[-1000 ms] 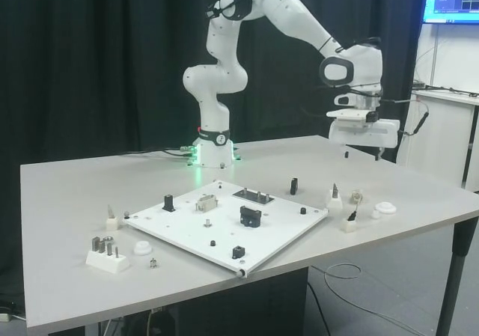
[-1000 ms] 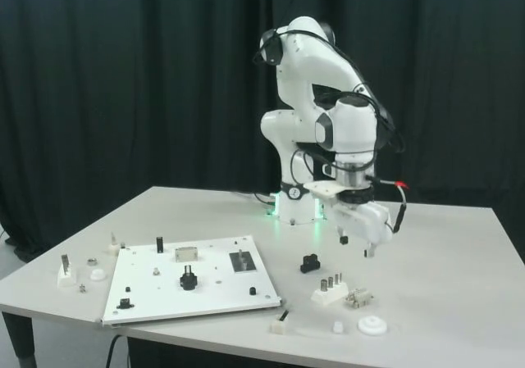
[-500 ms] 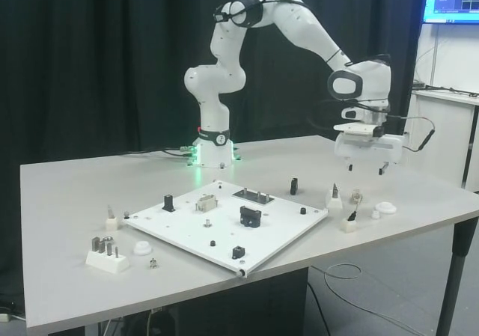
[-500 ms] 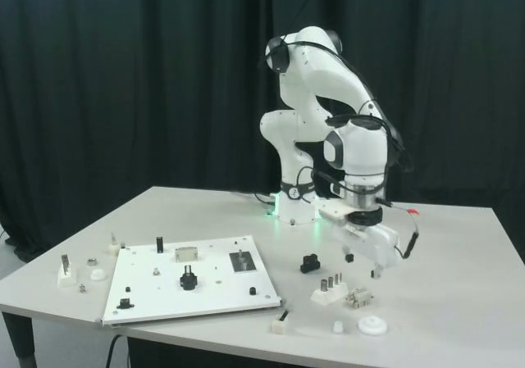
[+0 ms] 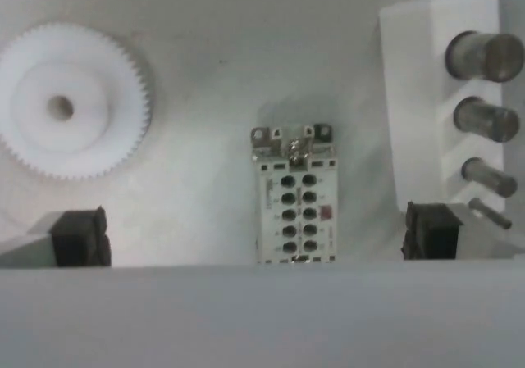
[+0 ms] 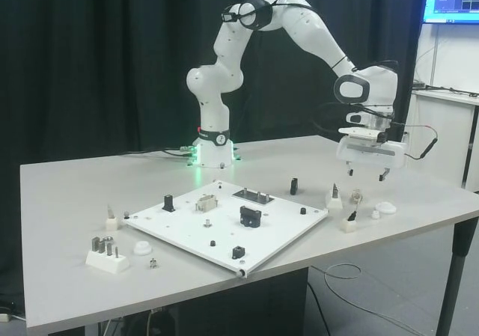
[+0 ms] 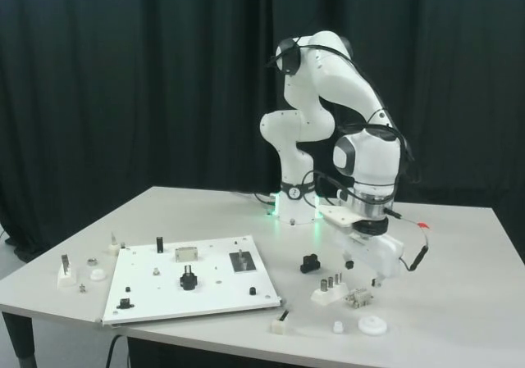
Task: Pick waterproof.
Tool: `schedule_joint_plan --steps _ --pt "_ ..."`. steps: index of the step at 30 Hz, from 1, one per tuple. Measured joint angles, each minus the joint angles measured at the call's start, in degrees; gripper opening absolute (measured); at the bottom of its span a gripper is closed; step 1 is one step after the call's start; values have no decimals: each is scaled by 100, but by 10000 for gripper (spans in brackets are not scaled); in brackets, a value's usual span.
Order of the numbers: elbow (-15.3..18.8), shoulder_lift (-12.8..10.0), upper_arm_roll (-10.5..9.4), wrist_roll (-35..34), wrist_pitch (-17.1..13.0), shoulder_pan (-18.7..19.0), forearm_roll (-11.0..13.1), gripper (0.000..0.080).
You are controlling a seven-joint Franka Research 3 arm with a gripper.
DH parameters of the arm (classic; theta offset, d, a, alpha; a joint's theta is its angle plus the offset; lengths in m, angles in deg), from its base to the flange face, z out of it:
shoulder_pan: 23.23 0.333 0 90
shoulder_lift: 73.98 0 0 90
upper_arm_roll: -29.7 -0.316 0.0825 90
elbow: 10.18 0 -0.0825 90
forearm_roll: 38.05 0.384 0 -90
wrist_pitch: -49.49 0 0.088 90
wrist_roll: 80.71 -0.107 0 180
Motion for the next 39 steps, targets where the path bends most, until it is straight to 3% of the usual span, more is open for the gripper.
schedule_joint_plan --steps 15,25,39 --pt "0 -130 231 -1 -79 24 255 800" --pt "3 -252 237 245 -253 26 369 800" --pt "39 -381 229 771 -320 62 720 800"
